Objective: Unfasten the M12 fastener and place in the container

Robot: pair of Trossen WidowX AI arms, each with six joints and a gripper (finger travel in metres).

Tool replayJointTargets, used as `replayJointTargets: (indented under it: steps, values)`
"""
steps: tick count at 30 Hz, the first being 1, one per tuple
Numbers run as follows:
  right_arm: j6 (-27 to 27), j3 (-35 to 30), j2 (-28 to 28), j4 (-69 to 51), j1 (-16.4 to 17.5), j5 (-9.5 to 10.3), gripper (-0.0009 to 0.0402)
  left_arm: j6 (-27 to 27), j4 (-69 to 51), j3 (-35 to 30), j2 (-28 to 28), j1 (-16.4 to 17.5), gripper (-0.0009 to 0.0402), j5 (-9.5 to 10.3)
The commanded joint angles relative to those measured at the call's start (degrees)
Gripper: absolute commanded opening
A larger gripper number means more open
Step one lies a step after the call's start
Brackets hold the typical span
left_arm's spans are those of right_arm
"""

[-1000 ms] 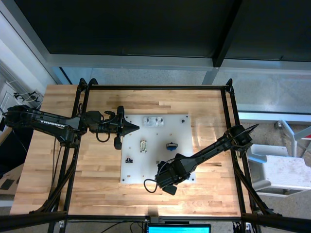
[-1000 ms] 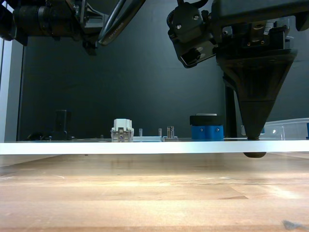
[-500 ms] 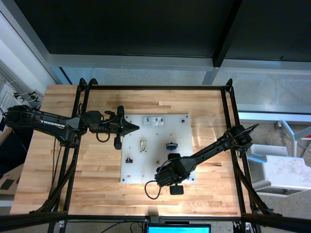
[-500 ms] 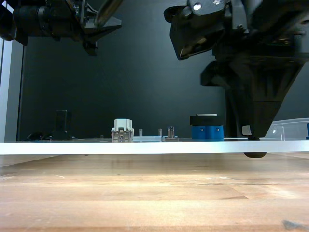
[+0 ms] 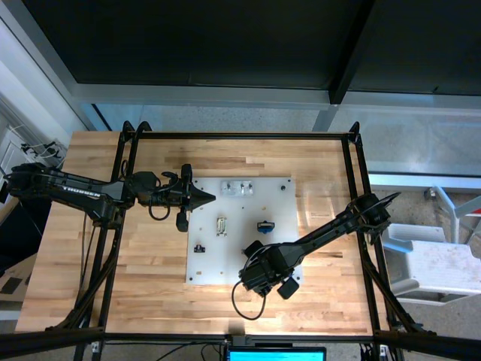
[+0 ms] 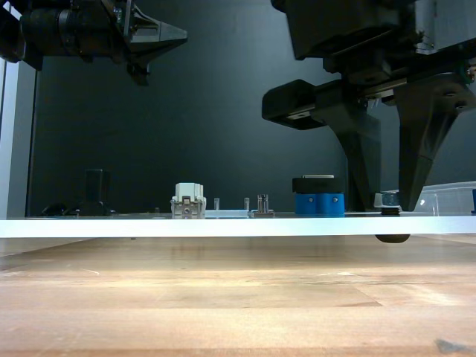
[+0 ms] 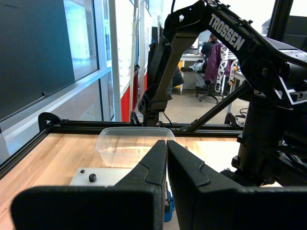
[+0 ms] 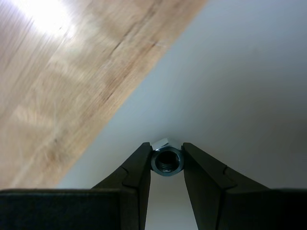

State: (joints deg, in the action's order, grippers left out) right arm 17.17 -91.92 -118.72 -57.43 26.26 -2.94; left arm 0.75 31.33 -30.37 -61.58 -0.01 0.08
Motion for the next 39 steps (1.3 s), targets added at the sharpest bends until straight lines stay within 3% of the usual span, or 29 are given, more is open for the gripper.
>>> replayJointTargets:
  steps: [1, 9, 22, 27, 34, 39]
  values:
    - [5.77, -0.02, 0.11, 0.33, 0.07, 0.04, 0.0022, 0.0, 0.02, 0.0, -0.02, 0.02, 0.0, -0.04]
    - [13.84, -0.33, 0.42, 0.31, 0.15, 0.04, 0.0022, 0.0, 0.0, 0.0, -0.02, 0.0, 0.0, -0.02]
    - [15.17, -0.42, 3.04, -0.59, 0.37, 0.11, 0.0022, 0.0, 0.0, 0.0, -0.02, 0.0, 0.0, -0.04]
    - [10.54, -0.42, 5.53, -0.92, -0.48, 0.0, 0.0022, 0.0, 0.02, 0.0, -0.02, 0.0, 0.0, -0.02]
    - [-6.91, 0.02, 9.9, -2.54, -4.98, -0.02, 0.0022, 0.0, 0.0, 0.0, -0.02, 0.0, 0.0, -0.02]
    - [-8.85, 1.53, 13.29, -4.09, -8.26, -1.09, 0.0022, 0.0, 0.0, 0.0, -0.02, 0.0, 0.0, -0.02]
